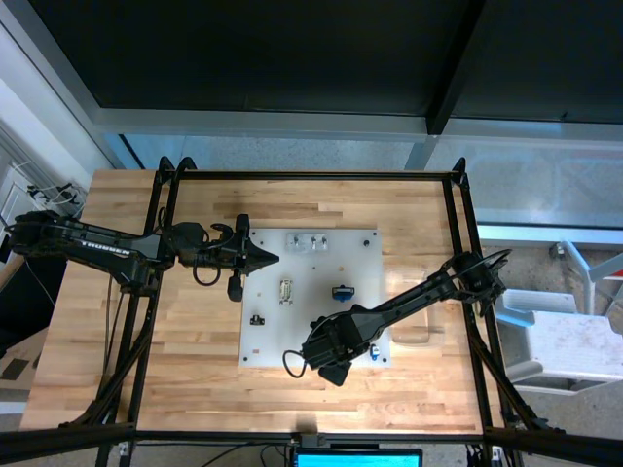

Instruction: Unfasten the M12 fastener and place in the container

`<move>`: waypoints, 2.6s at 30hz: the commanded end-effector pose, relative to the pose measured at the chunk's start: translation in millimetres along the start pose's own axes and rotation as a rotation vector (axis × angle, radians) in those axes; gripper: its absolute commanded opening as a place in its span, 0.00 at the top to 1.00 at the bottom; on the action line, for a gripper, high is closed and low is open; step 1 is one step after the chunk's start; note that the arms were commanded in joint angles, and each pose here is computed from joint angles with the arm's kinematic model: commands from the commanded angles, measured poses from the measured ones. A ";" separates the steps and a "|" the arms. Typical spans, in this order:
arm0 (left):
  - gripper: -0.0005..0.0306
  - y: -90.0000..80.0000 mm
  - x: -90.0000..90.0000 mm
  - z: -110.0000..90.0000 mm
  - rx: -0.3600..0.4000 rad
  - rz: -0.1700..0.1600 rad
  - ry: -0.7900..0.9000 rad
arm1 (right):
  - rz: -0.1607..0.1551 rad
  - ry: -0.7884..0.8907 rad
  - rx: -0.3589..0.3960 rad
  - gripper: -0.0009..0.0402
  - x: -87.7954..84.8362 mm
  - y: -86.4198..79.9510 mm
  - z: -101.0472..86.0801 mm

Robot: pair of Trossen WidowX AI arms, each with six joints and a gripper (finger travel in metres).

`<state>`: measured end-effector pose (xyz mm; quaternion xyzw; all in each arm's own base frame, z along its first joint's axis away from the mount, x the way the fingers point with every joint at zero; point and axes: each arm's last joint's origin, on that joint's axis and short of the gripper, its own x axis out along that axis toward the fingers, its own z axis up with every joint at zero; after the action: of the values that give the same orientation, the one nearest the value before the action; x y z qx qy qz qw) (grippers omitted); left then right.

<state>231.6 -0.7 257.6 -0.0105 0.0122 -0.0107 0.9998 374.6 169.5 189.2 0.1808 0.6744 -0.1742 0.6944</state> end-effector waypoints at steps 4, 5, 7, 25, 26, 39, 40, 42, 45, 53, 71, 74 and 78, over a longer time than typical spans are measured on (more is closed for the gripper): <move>0.98 0.0 0.1 0.1 0.000 0.000 0.000 | -0.003 0.006 -0.008 0.42 3.7 0.5 0.2; 0.98 0.0 0.1 0.1 0.000 0.000 0.000 | -0.004 0.006 -0.008 0.42 4.1 0.4 -0.1; 0.98 0.0 0.1 0.1 0.000 0.000 0.000 | -0.005 0.007 -0.008 0.42 4.3 0.2 0.0; 0.98 0.1 0.1 0.1 0.000 0.000 0.000 | -0.001 0.006 -0.024 0.52 10.8 -0.9 -0.6; 0.98 0.0 0.1 0.1 0.000 0.000 0.000 | -0.001 0.006 -0.024 0.54 10.8 -0.9 -0.6; 0.98 0.0 0.1 0.1 0.000 0.000 0.000 | 0.007 0.013 -0.022 0.79 10.0 -1.2 -0.4; 0.98 0.0 0.1 0.1 0.000 0.000 0.000 | 0.008 0.013 -0.023 0.80 10.0 -1.1 -0.3; 0.98 0.0 0.1 0.1 0.000 0.000 0.000 | 0.012 0.010 -0.024 0.83 10.0 -0.7 0.0; 0.98 0.0 0.1 0.1 0.000 0.000 0.000 | 0.018 0.005 -0.035 0.87 10.0 -0.1 0.4; 0.98 0.0 0.1 0.1 0.000 0.000 0.000 | 0.025 -0.002 -0.197 0.94 10.0 0.6 0.9; 0.98 0.0 0.1 0.1 0.000 0.000 0.000 | 0.017 -0.017 -1.313 0.96 10.1 -2.1 4.4; 0.98 0.1 0.1 0.1 0.000 0.000 0.000 | 0.016 -0.024 -1.531 0.96 8.8 -2.3 4.8; 0.98 0.0 0.1 0.1 0.000 0.000 0.000 | 0.013 -0.037 -1.761 0.96 5.0 -3.1 4.7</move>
<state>231.7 -0.7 257.8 -0.0105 0.0118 -0.0107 0.9998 377.5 165.0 181.1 -0.4012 0.5651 0.3965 0.6021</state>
